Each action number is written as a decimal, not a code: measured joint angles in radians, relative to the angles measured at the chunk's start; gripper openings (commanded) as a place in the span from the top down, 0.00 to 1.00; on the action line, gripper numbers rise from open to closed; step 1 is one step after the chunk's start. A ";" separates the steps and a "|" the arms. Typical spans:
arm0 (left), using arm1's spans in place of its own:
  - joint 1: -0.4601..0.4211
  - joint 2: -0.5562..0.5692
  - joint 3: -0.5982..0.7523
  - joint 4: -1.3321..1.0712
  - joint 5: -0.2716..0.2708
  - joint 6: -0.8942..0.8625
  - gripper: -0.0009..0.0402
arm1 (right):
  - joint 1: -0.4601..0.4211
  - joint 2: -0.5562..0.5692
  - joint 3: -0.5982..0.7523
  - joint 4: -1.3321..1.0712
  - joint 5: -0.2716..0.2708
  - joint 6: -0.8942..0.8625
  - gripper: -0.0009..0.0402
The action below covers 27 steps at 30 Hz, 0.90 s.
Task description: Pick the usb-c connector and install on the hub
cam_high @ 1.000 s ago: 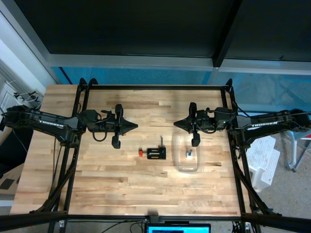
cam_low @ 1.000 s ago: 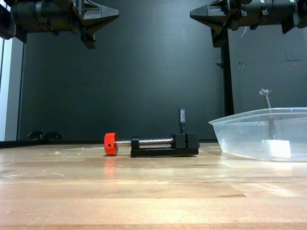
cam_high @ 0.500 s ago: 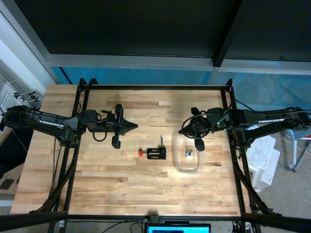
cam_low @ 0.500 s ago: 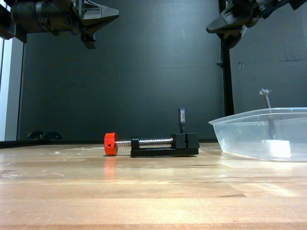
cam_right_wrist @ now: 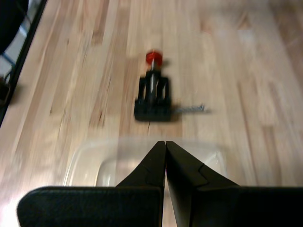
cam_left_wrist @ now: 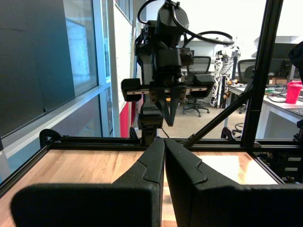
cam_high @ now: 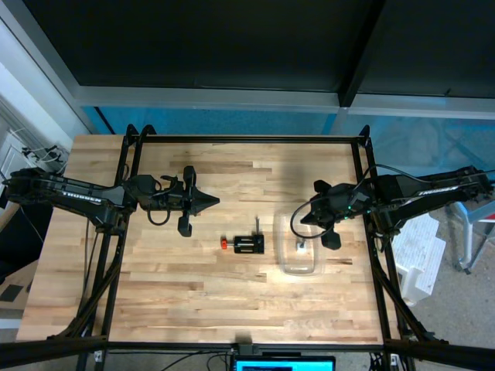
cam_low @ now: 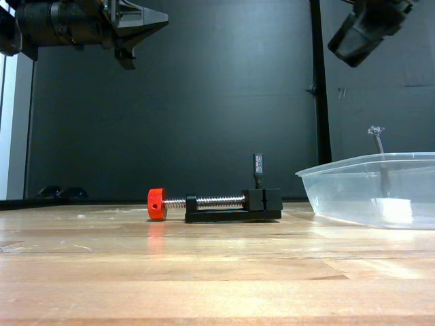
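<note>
The usb-c connector (cam_high: pixel 301 245) lies free inside a clear plastic tub (cam_high: pixel 288 263); in the low view its pale body (cam_low: pixel 391 208) rests on the tub floor with a wire end sticking up. The hub (cam_low: pixel 257 167) is a thin dark piece standing upright in a small black vise (cam_high: pixel 248 245) with a red knob (cam_low: pixel 157 204). My right gripper (cam_high: pixel 304 221) hangs high over the tub's far edge, tilted down, fingers shut and holding nothing; its wrist view shows the vise (cam_right_wrist: pixel 152 97) beyond the tub rim (cam_right_wrist: pixel 124 144). My left gripper (cam_high: pixel 210 202) hovers high at the left, shut and holding nothing.
A black frame (cam_high: pixel 247 140) borders the wooden table. The tub (cam_low: pixel 370 185) sits right of the vise (cam_low: pixel 234 204). Across the table, the left wrist view shows the right arm (cam_left_wrist: pixel 163 71).
My right arm has swung right and toward the near edge, and its gripper has tipped downward over the tub. The left arm, vise and connector have not moved.
</note>
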 measured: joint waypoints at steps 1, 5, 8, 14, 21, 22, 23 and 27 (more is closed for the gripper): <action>0.000 0.000 0.000 0.000 0.000 0.000 0.98 | 0.006 0.000 0.000 -0.019 0.000 0.007 0.98; 0.000 0.000 0.000 0.000 0.000 0.000 0.98 | 0.017 0.000 0.000 -0.076 -0.001 0.034 0.98; 0.000 0.000 0.000 0.000 0.000 0.000 0.98 | 0.023 0.000 0.000 -0.109 -0.005 0.047 0.98; 0.000 0.000 0.000 0.000 0.000 0.000 0.98 | 0.047 0.031 0.000 -0.169 -0.008 0.076 0.98; 0.000 0.000 0.000 0.000 0.000 0.000 0.98 | 0.061 0.086 0.001 -0.227 -0.008 0.100 0.98; 0.000 0.000 0.000 0.000 0.000 0.000 0.98 | 0.064 0.093 0.001 -0.230 -0.010 0.100 0.97; 0.000 0.000 0.000 0.000 0.000 0.000 0.98 | 0.068 0.101 0.001 -0.235 -0.010 0.100 0.97; 0.000 0.000 0.000 0.000 0.000 0.000 0.98 | 0.076 0.147 0.001 -0.248 -0.011 0.109 0.89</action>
